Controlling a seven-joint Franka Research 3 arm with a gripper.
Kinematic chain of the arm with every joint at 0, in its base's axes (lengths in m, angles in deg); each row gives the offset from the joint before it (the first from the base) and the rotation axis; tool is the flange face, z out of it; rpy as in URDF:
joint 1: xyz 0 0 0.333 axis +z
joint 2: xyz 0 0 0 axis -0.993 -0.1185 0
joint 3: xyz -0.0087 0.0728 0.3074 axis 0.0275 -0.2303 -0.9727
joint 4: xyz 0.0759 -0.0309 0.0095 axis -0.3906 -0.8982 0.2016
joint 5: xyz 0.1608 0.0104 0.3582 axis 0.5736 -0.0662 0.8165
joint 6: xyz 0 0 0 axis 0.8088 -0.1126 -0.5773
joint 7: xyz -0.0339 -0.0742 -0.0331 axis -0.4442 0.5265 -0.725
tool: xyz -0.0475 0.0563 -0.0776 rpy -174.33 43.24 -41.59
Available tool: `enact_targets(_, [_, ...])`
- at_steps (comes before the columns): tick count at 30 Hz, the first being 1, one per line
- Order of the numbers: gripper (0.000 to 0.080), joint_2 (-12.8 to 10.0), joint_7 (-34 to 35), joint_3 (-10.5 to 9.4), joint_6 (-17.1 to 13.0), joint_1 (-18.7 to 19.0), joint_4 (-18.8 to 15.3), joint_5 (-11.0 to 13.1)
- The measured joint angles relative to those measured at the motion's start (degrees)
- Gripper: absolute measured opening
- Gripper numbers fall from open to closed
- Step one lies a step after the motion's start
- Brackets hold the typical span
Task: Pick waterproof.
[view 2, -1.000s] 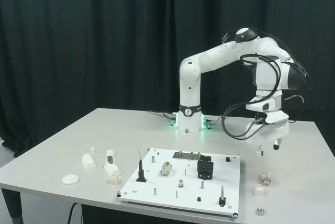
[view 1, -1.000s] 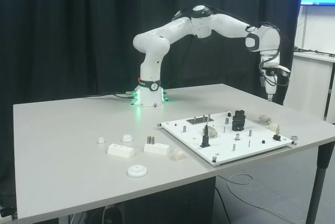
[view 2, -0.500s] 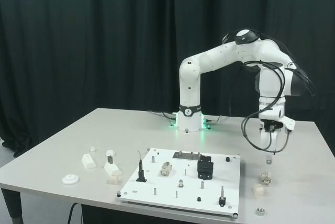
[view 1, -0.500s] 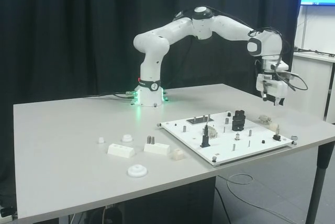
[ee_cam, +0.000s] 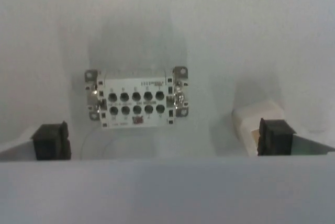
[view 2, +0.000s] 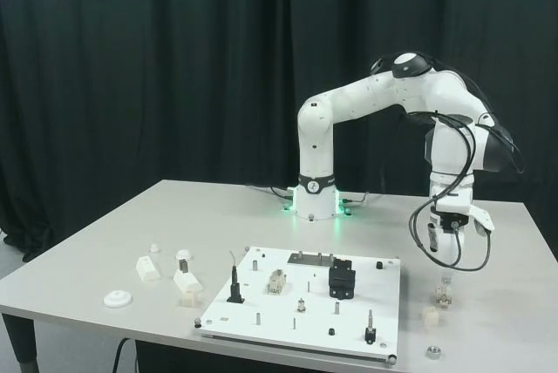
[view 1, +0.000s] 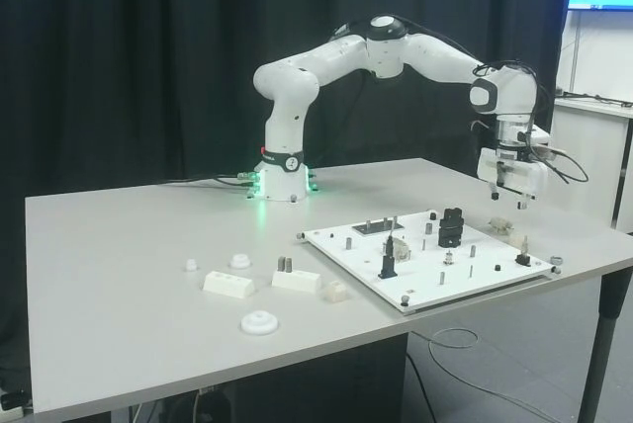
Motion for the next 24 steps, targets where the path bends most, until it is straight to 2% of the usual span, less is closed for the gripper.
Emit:
enact_targets(8, [0.08,0.0,-2.34,-1.21,1.43,-1.89,0.74,-0.25])
enact_targets(24, [0.08,0.07,-2.43,-3.87,3.68,-4.28,3.54,0.06])
